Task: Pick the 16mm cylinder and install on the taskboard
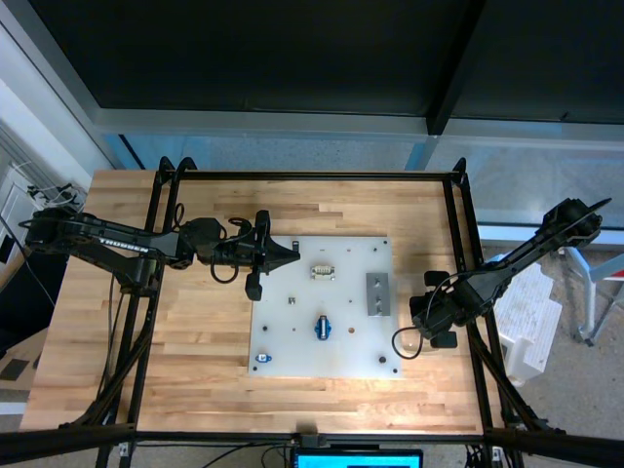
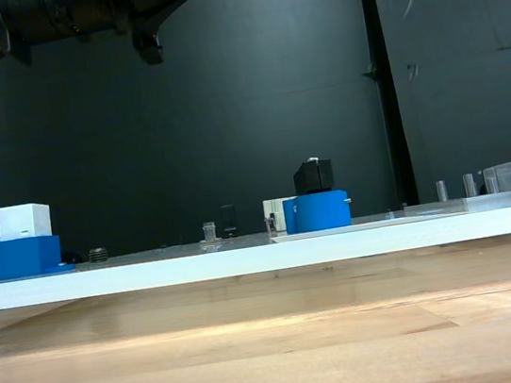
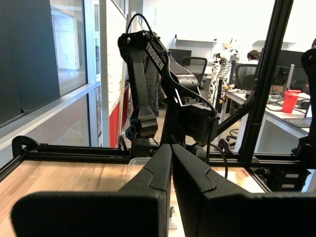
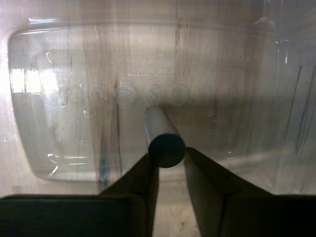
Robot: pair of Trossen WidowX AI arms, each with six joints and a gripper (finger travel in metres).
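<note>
The 16mm cylinder (image 4: 157, 123), a dull grey round peg, has its near end pinched between the two fingers of my right gripper (image 4: 168, 156) over the clear plastic tray (image 4: 59, 98). In the high view the right gripper (image 1: 435, 318) sits just off the right edge of the taskboard (image 1: 322, 363), a white square plate with small holes. My left gripper (image 1: 285, 255) hovers above the board's upper left part with its fingers (image 3: 158, 165) pressed together and nothing between them. It shows high up in the low view (image 2: 147, 30).
On the board stand a grey metal block (image 1: 377, 292), a blue fitting (image 1: 322, 328), a beige connector (image 1: 322, 271) and a blue base with a white cube (image 2: 25, 245). A black frame (image 1: 458, 244) rings the wooden table.
</note>
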